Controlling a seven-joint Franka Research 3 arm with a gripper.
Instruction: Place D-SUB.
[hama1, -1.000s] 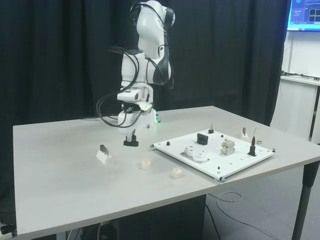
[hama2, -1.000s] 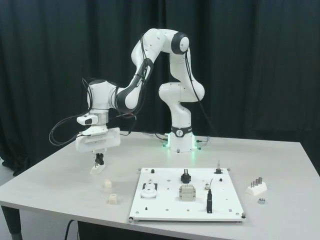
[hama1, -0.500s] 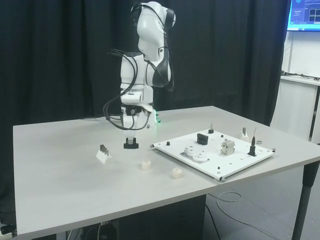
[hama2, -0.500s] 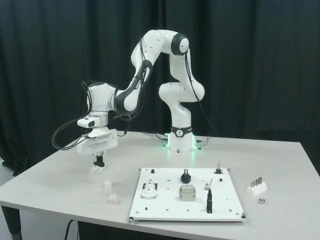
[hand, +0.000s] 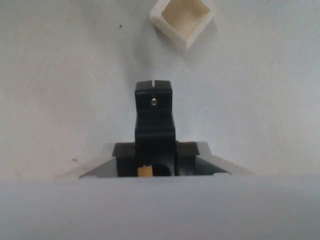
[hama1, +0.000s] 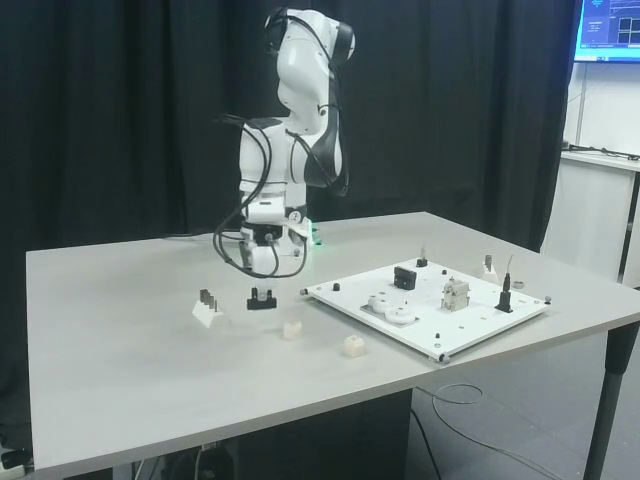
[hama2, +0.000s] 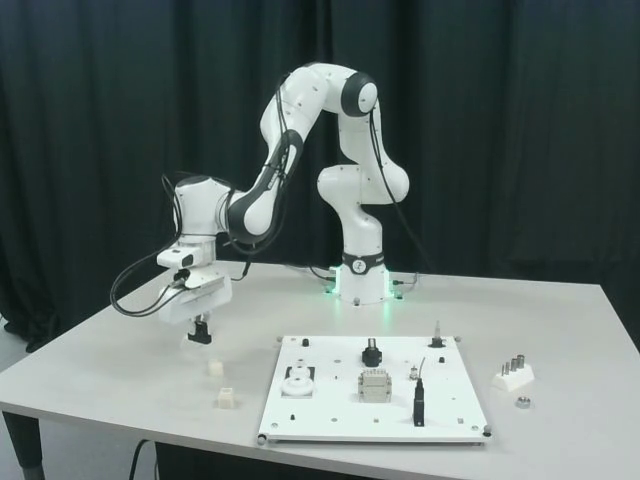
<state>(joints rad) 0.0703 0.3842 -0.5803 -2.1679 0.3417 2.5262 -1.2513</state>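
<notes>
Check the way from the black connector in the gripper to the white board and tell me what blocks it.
Nothing visible blocks it. The gripper holds the black connector above bare table; two small white blocks lie nearer the front edge, off the line to the white board.

A white board (hama2: 330, 410) with small fittings lies on the grey desk (hama2: 120, 375). Two small white blocks (hama2: 226, 398) sit beside it. A white holder (hama2: 513, 374) with pins stands near the desk's far side.

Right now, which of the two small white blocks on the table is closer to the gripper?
The one farther from the table's front edge, just below the gripper. The other block lies nearer that edge.
</notes>
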